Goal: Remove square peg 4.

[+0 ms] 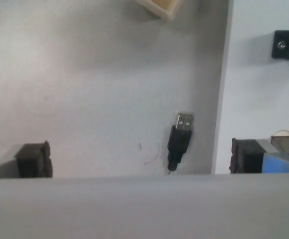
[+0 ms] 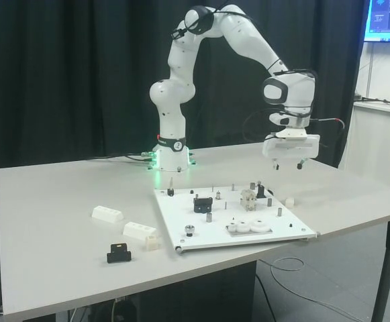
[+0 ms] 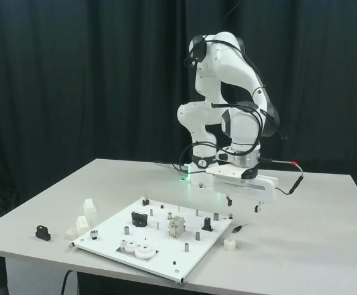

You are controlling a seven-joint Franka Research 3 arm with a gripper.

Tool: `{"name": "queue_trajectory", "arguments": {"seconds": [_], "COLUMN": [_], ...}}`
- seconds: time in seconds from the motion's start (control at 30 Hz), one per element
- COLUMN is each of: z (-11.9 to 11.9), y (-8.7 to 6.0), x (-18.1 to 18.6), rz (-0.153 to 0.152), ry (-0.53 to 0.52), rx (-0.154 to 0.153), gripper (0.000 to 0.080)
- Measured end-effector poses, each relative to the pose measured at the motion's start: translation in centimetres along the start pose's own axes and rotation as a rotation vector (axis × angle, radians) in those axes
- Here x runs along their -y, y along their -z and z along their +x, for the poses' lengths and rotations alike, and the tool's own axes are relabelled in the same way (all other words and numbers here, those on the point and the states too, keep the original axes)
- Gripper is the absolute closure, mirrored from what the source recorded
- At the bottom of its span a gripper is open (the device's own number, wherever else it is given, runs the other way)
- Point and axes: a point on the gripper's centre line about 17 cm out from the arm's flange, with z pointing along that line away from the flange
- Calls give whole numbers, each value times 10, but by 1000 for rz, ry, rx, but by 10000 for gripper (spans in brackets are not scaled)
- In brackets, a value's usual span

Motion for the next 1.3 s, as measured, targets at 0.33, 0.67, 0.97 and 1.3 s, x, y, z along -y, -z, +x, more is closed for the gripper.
{"name": "queue_trajectory", "arguments": {"seconds": [0.33,0.67,0.97,1.3], "z": [2,1,-1,-3], "y": [0,-3,-9,-20], "x": [-4,-12,-38,-70], "rz": [-2,-14,-56,-83], "ry": [3,8,-5,4], "rx": [0,10,43,74], "gripper": [3,3,3,3]}}
